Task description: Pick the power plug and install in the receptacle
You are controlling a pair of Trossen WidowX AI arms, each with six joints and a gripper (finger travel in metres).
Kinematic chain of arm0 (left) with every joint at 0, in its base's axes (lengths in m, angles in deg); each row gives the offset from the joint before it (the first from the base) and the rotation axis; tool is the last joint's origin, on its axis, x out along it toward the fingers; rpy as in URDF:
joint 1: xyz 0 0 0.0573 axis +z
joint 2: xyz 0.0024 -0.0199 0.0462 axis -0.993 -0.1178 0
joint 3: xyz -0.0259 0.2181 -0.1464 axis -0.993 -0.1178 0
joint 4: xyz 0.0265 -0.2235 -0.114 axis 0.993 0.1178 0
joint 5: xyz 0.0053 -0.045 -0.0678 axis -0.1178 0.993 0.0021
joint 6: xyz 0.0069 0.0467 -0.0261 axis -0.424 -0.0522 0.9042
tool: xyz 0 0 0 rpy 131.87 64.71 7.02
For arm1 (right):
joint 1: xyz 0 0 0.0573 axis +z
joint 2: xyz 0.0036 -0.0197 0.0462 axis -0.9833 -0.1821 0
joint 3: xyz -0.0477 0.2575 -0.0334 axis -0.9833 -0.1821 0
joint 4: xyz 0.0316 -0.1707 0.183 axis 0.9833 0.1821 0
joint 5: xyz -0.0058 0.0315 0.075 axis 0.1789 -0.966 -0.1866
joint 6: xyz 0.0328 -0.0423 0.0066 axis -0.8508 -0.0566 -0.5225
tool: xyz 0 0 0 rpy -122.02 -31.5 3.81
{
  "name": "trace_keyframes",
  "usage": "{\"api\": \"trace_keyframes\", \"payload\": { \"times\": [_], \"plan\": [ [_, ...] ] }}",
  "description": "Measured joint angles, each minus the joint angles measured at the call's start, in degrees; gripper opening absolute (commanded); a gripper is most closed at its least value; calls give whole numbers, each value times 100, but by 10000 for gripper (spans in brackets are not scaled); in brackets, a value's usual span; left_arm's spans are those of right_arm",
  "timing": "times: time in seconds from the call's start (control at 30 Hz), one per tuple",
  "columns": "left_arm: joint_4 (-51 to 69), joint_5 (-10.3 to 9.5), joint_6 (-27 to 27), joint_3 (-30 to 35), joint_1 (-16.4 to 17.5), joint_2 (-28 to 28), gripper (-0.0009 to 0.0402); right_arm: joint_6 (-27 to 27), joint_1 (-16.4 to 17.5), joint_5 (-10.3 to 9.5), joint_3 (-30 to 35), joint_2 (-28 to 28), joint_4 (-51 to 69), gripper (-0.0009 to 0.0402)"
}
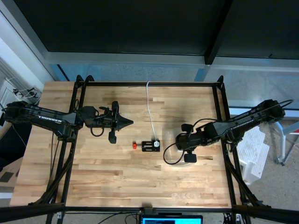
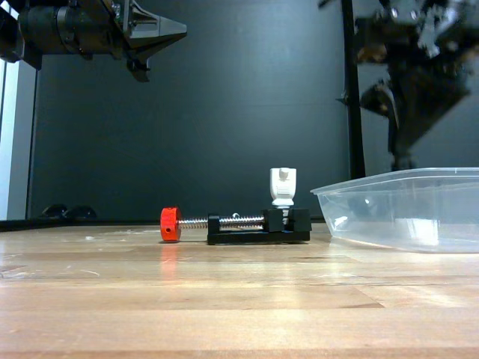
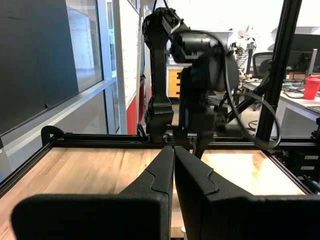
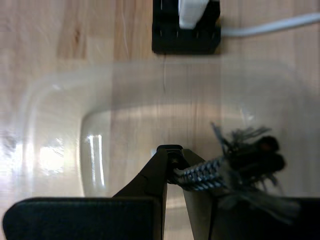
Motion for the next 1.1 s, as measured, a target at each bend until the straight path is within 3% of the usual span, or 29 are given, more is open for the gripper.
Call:
{"api": "trace_keyframes", "payload": {
  "times": [0.23,0.4,0.5,0.67,1.1],
  "plan": [
    [0,0,0,-2,0,0,0,151,-74,48,933,9,743,0],
    [0,-2,0,0,0,0,0,151,-111,319,1106,-20,833,0],
    [0,-2,0,-2,0,0,0,149,-168,306,1108,-133,673,0],
    [0,0,0,-2,0,0,0,153,-293,304,1257,-520,378,0],
    [0,-2,0,-2,0,-2,0,557,-479,302,2505,-1910,319,0]
  ]
}}
